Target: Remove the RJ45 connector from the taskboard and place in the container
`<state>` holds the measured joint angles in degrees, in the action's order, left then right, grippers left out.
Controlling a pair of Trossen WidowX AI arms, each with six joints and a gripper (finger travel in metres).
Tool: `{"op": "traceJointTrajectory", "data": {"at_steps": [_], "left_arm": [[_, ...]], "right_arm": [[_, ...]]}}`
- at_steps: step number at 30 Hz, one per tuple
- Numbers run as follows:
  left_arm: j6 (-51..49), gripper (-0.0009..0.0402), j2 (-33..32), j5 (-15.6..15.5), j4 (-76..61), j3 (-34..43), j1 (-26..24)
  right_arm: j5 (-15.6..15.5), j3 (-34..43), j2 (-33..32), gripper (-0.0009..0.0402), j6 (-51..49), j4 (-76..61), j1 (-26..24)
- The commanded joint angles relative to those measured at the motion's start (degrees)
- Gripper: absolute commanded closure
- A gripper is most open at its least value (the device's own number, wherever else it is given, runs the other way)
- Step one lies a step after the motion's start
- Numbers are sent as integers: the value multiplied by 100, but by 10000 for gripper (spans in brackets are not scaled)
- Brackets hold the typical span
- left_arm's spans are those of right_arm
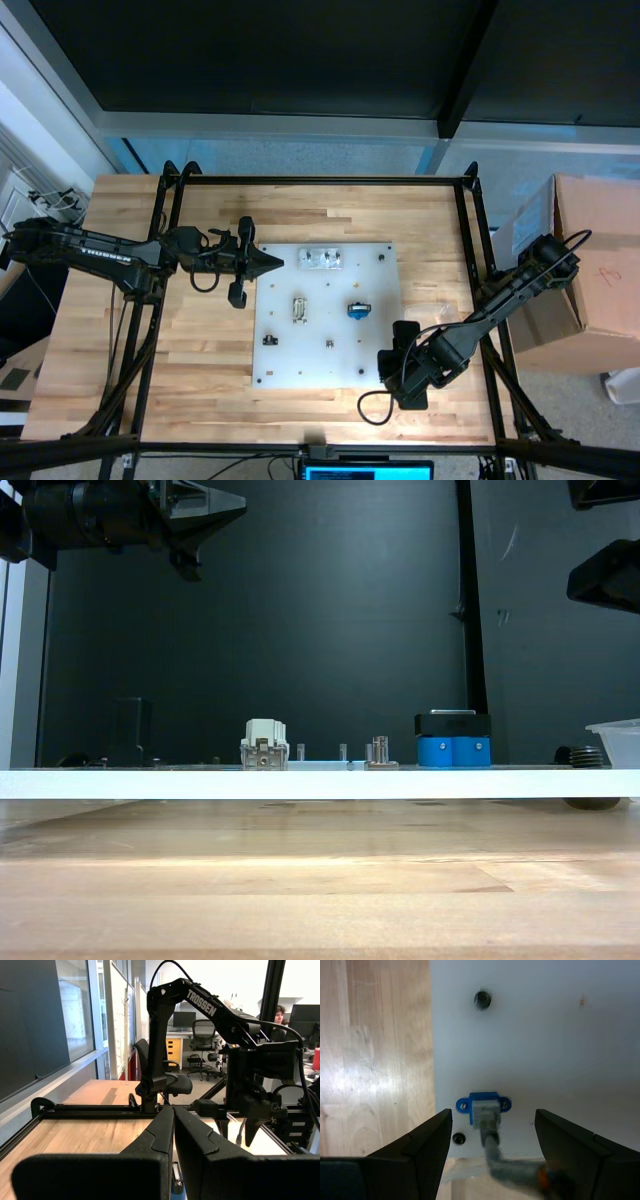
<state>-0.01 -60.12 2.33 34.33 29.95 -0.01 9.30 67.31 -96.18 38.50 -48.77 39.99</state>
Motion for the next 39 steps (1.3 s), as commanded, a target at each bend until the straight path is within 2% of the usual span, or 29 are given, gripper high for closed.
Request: {"op": "traceJointTrajectory", "data": {"at_steps": [1,15,29,36,39], "left_arm": [[0,393,0,0,0,0,0],[0,393,0,0,0,0,0],[0,393,0,0,0,0,2],[0,393,0,0,0,0,0],[0,393,0,0,0,0,2]], "right_arm": [[13,-22,-4,178,7,74,9],[13,-24,-2,280,4,120,17],[13,-24,7,337,4,155,15],[13,-24,7,397,4,155,15],[15,-24,7,389,4,153,15]]}}
